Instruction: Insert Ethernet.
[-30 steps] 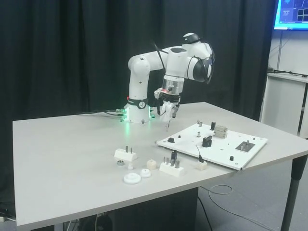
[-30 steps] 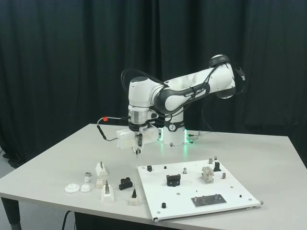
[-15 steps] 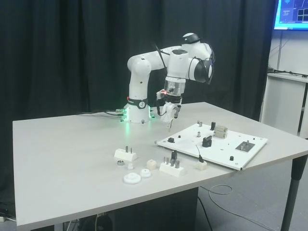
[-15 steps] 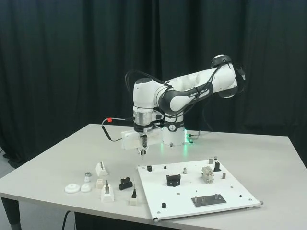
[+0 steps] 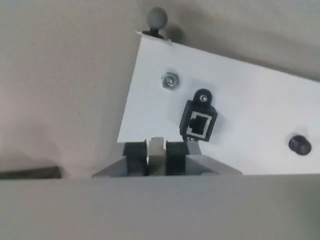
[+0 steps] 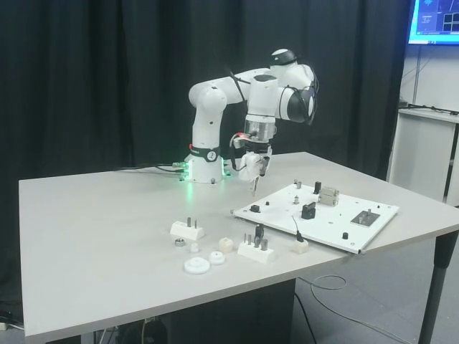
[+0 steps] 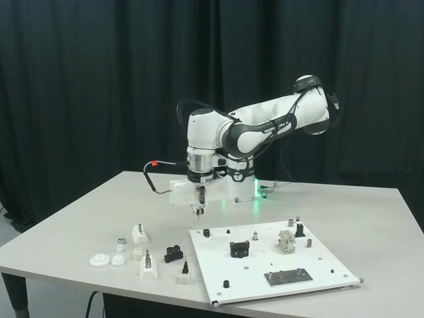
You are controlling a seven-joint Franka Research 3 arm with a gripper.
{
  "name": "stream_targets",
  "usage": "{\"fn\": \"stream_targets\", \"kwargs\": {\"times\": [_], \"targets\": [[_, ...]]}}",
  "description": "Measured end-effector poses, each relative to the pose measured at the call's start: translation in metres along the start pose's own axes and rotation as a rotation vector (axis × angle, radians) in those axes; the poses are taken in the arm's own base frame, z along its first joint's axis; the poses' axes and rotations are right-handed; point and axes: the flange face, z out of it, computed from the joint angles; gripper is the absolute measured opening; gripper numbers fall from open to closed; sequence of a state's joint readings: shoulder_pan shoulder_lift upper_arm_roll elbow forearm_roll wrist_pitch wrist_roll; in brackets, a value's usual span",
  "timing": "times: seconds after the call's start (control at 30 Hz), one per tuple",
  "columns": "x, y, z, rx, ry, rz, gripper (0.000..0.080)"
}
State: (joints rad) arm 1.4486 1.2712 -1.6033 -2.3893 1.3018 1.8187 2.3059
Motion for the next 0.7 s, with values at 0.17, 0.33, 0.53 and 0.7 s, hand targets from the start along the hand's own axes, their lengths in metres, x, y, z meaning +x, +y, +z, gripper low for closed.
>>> {"fn": "stream_targets", "kwargs": {"times": [0.17, 0.33, 0.53, 0.7], "targets": [[0.004, 0.001, 0.003, -0.013, -0.014, 0.050, 0.0076], [0.007, 0.002, 0.008, -0.028, -0.020, 0.069, 0.0076], [0.010, 0.005, 0.016, -0.042, -0.020, 0.080, 0.0076], [0.011, 0.009, 0.022, -0.046, -0.020, 0.086, 0.0076]]}}
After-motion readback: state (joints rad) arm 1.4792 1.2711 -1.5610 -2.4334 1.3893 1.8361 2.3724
